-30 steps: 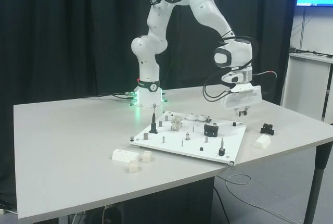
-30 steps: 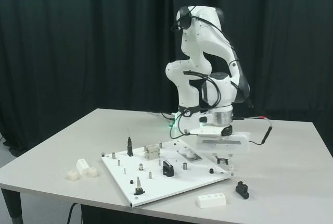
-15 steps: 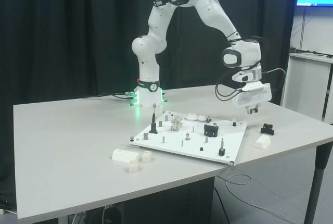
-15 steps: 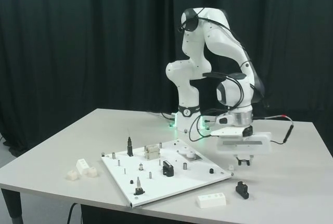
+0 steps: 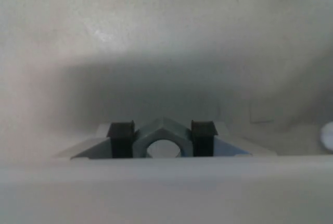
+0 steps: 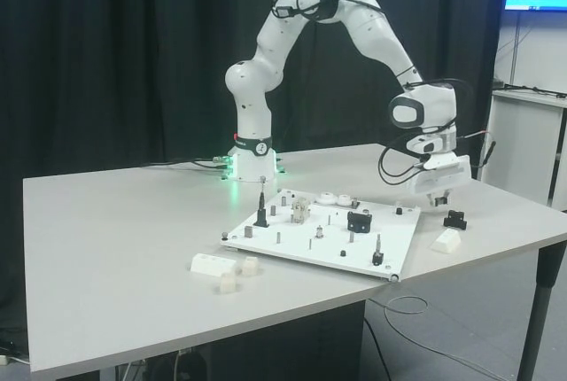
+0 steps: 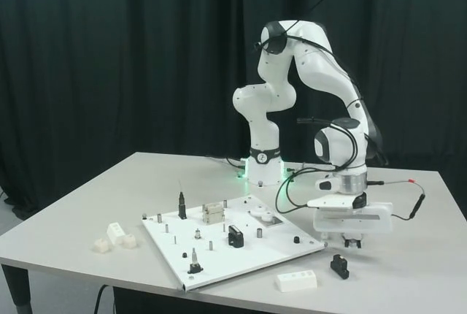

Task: Place bolt 4.

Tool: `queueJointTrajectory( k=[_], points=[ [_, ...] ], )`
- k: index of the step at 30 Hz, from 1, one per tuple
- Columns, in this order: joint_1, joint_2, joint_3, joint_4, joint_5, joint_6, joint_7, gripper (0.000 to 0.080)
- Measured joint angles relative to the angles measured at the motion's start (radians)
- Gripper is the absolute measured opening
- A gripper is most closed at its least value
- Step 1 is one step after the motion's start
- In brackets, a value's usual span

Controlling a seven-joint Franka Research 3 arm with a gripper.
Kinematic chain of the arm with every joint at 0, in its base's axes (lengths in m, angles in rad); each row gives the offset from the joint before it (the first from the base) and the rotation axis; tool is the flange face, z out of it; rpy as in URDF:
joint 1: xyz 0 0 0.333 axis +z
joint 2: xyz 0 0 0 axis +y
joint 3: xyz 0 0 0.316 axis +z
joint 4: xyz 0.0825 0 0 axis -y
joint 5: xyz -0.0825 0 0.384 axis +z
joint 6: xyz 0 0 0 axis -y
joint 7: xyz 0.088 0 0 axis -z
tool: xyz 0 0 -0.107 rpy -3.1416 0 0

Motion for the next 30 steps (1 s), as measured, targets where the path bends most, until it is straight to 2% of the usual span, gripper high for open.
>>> queueJointTrajectory(
  k=[7, 18, 19, 27, 28, 30],
  points=[
    [0.005, 0.024, 0.000, 0.033, 0.000, -0.027, 0.041, 0.0232],
    [0.007, 0.023, -0.002, 0.076, -0.001, -0.106, 0.074, 0.0232],
    [0.007, 0.022, -0.003, 0.080, -0.001, -0.116, 0.075, 0.0722],
    [0.013, 0.005, -0.009, 0.113, -0.004, -0.194, 0.088, 0.0722],
    [0.014, 0.002, -0.010, 0.116, -0.004, -0.202, 0.090, 0.0783],
    [0.015, -0.005, -0.011, 0.122, -0.005, -0.217, 0.093, 0.0797]
  ],
)
